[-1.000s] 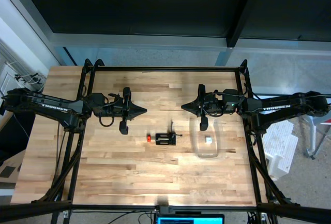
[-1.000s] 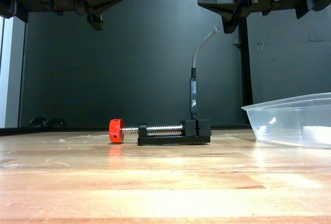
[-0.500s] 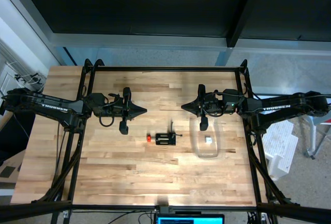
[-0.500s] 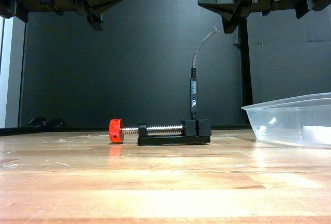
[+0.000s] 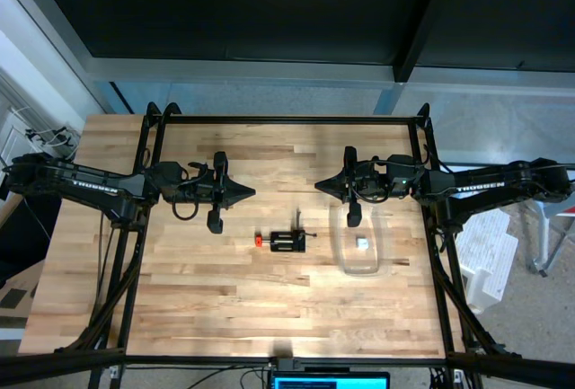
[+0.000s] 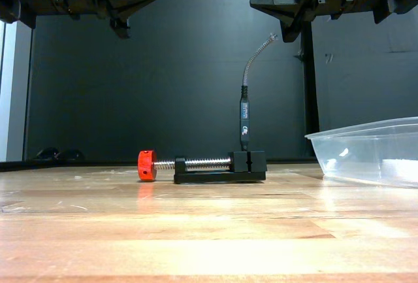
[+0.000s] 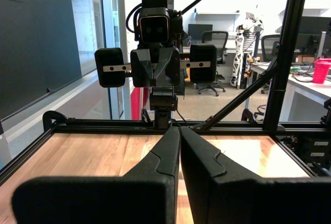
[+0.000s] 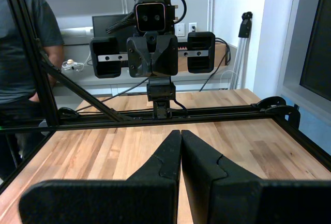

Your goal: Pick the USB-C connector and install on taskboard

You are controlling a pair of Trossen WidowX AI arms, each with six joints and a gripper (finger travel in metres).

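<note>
Standing upright in the black block taskboard [image 6: 251, 163] with orange-red knob [image 6: 147, 165]: the thin black USB-C connector [image 6: 244, 121]. Likely light, stiff, slick; grip its flat mid-body, not the braided cable [image 6: 249, 64]. Parked high, left gripper [image 5: 252, 193] and right gripper [image 5: 317, 186]: pincers closed, empty.

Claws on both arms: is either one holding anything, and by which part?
Nothing. The left claw and right claw are both shut empty, high above the table; the USB-C connector stands in the taskboard, untouched.
</note>
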